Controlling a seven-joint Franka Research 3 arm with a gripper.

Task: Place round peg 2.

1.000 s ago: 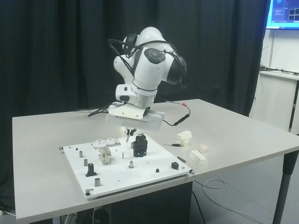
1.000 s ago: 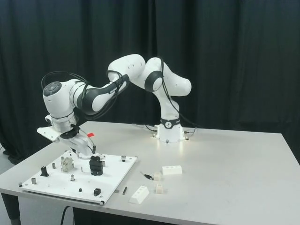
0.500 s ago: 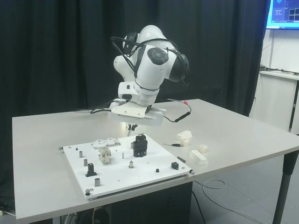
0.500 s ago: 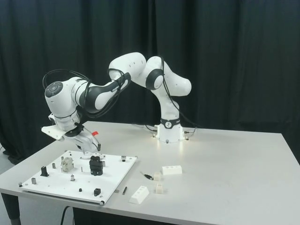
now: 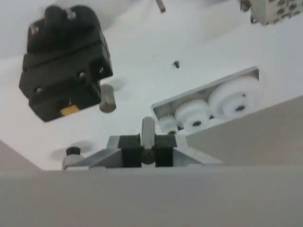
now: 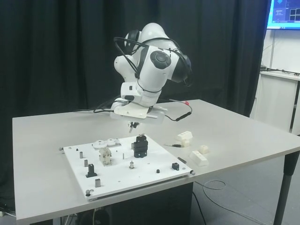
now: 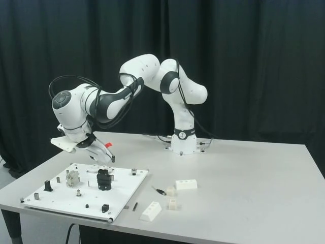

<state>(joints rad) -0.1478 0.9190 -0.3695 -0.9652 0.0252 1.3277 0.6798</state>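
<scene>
the flat grey table [image 6: 243,133] carries a square white assembly board [image 6: 140,176] near its front edge. beside the board lie three white plastic blocks [image 6: 198,158], a small black pin [image 7: 135,206] and a thin black cable [image 6: 180,117].

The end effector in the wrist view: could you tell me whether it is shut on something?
Yes: the end effector is shut on the round peg.

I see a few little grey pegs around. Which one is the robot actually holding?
The peg clamped upright between the black fingers is the held one. The other short peg sticks out beside the black block on the white board, untouched.
</scene>
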